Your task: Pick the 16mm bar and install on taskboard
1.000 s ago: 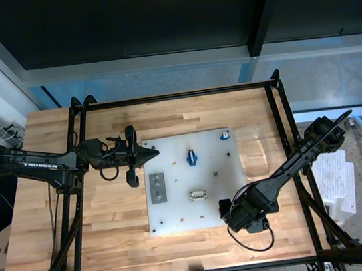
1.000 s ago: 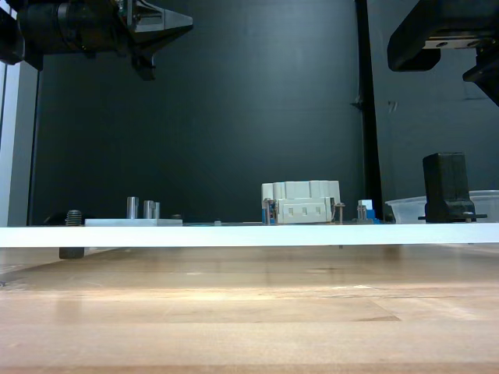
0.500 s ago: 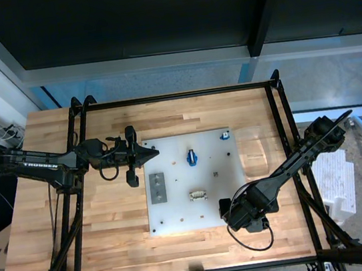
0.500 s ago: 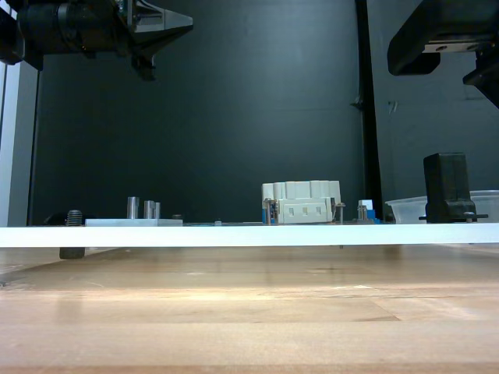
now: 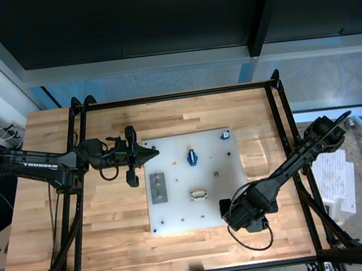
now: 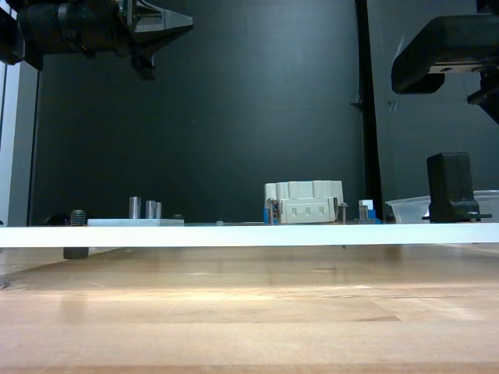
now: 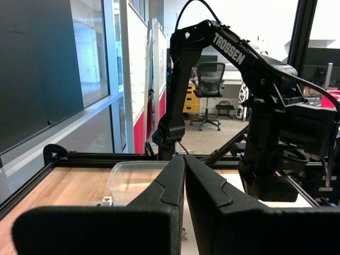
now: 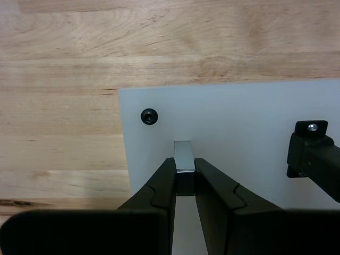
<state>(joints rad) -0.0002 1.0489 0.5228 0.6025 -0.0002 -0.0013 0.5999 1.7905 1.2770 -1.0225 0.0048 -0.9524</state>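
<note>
Pale wood planks form the counter, framed by black rails, with the white taskboard lying at its middle. At the counter's right side, toward the near edge, the right tool is clamped on the bar, a short grey metal peg pinched between its two fingers. Its wrist view shows the bar poised over the board corner closest to the counter's near right corner, beside a black screw hole and near a black fixture. The low view shows this arm's body well above the board; whether the bar touches the board cannot be told. Toward the counter's left side, the left tool hangs high over the board's far left corner, its fingers pressed together with nothing between them, as its wrist view confirms. On the board sit a grey block near its left edge, a beige connector at its middle and a blue part farther back. A clear tray rests on the counter just beside the board's right edge.
</note>
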